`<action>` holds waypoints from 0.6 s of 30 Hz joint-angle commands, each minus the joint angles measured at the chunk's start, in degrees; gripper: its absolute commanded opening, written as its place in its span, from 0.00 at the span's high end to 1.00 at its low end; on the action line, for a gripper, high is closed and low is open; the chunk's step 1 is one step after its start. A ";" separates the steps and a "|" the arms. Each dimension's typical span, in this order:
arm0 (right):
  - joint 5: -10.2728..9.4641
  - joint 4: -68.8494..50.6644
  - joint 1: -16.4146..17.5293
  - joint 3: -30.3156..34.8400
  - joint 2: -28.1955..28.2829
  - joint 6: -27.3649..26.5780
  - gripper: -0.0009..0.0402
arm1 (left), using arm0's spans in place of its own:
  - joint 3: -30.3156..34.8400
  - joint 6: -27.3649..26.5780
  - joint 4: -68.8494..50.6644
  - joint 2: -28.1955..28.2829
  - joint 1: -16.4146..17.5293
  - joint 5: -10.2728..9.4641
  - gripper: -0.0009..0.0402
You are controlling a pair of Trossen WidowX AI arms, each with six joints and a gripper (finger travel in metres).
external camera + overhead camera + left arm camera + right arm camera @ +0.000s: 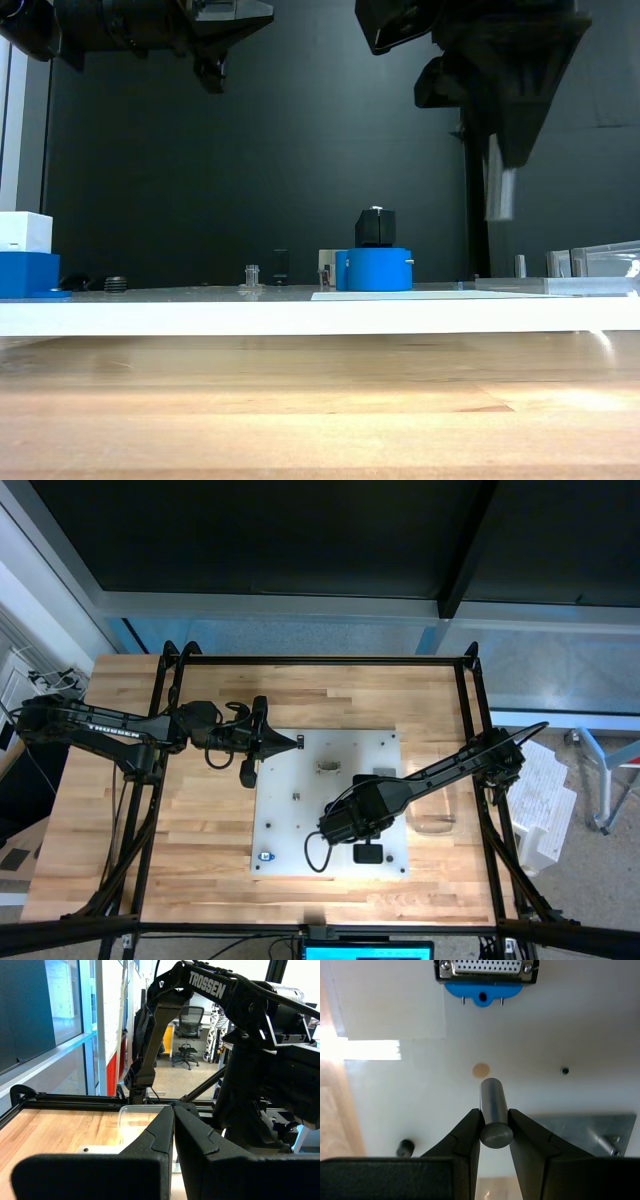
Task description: Pick the 16mm cylinder and install on the taskboard
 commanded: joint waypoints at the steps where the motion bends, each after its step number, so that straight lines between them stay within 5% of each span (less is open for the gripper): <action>1: -2.03 -1.49 -0.42 0.35 -0.09 1.27 0.98 | 0.02 0.00 0.02 0.02 0.00 -0.02 0.98; 4: -3.43 -1.46 -0.57 0.39 -0.09 2.16 0.98 | 0.02 0.00 0.00 0.00 0.00 -0.02 0.98; 18: -3.87 -1.14 -1.42 1.36 1.79 3.65 0.98 | 0.02 0.00 0.00 0.00 0.00 -0.02 0.98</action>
